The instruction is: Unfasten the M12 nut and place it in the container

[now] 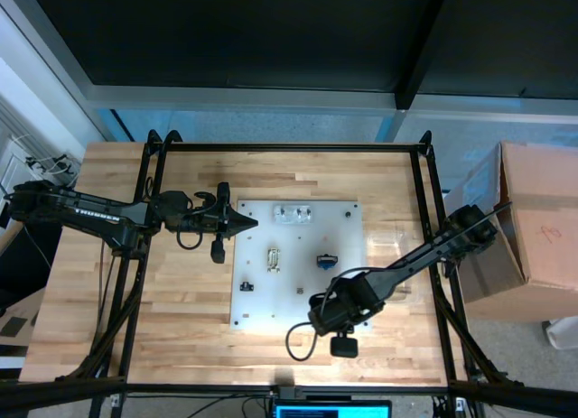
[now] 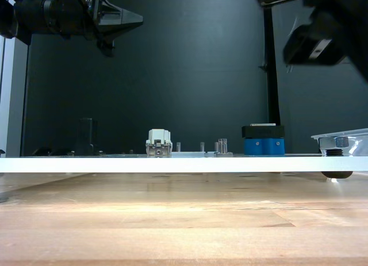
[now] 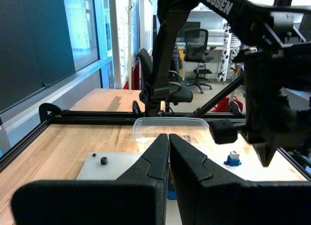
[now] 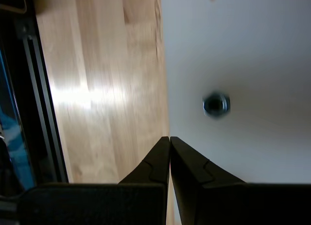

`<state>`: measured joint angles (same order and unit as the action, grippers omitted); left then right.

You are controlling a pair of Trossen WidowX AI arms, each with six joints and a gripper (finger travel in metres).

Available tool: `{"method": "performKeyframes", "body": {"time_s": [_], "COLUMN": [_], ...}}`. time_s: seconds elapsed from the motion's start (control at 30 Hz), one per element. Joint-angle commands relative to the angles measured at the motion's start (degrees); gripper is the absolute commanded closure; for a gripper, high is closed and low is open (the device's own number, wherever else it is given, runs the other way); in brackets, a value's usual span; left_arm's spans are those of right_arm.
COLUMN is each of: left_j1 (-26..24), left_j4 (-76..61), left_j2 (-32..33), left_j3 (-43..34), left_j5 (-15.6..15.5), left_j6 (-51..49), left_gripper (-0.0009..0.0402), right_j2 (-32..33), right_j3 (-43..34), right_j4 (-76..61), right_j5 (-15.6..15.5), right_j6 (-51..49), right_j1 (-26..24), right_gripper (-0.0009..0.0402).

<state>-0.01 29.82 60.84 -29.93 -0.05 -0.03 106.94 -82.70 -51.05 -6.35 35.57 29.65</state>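
R gripper (image 4: 169, 140) shut, empty, hanging over white board (image 4: 252, 50) nr M12 nut (image 4: 216, 104), not touching it. Nut sits on its stud (image 2: 332, 153). L gripper (image 3: 168, 137) shut, empty, raised over board's left edge.

White board (image 2: 172, 164) lies on the bench (image 2: 172, 220). Silver nut (image 2: 333, 142) sits on its stud (image 2: 332, 153), ribs showing, at the board's right end. My left gripper (image 2: 129, 17) hangs high above the board's left end, jaws together. My right arm (image 2: 325, 39) hangs above its right end.
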Motion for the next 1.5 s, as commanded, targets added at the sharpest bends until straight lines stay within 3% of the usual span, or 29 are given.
{"method": "performKeyframes", "body": {"time_s": [0.03,0.53,1.27,1.3,1.37,1.4,1.5], "left_j1": [0.00,0.00,0.02,0.00,0.00,0.00,0.00], "left_j4": [0.04,0.04,0.04,0.04,0.02,0.02,0.07], "left_j2": [0.02,0.02,0.02,0.02,0.02,0.02,0.02], "left_j3": [-0.02,-0.02,-0.02,-0.02,-0.02,-0.02,-0.02], "left_j5": [0.00,-0.02,0.00,0.00,0.00,-0.02,0.00], "left_j6": [0.00,0.00,0.00,0.00,0.00,0.00,0.00], "left_gripper": [0.0393,0.0393,0.0393,0.0393,0.0393,0.0393,0.0393], "right_j2": [1.70,4.09,4.04,3.93,3.65,3.39,2.69], "right_j3": [1.18,1.62,1.62,1.62,1.38,1.20,1.07], "right_j4": [2.91,2.62,0.11,-1.51,-6.47,-8.13,-8.41], "right_j5": [-0.04,3.65,5.53,7.37,14.43,16.00,15.80], "right_j6": [-0.13,0.04,0.17,1.09,6.86,7.63,7.58], "right_j1": [0.00,-0.20,-0.13,-0.15,-0.13,-0.11,0.00], "right_gripper": [0.0393,0.0393,0.0393,0.0394,0.0393,0.0393,0.0393]}}
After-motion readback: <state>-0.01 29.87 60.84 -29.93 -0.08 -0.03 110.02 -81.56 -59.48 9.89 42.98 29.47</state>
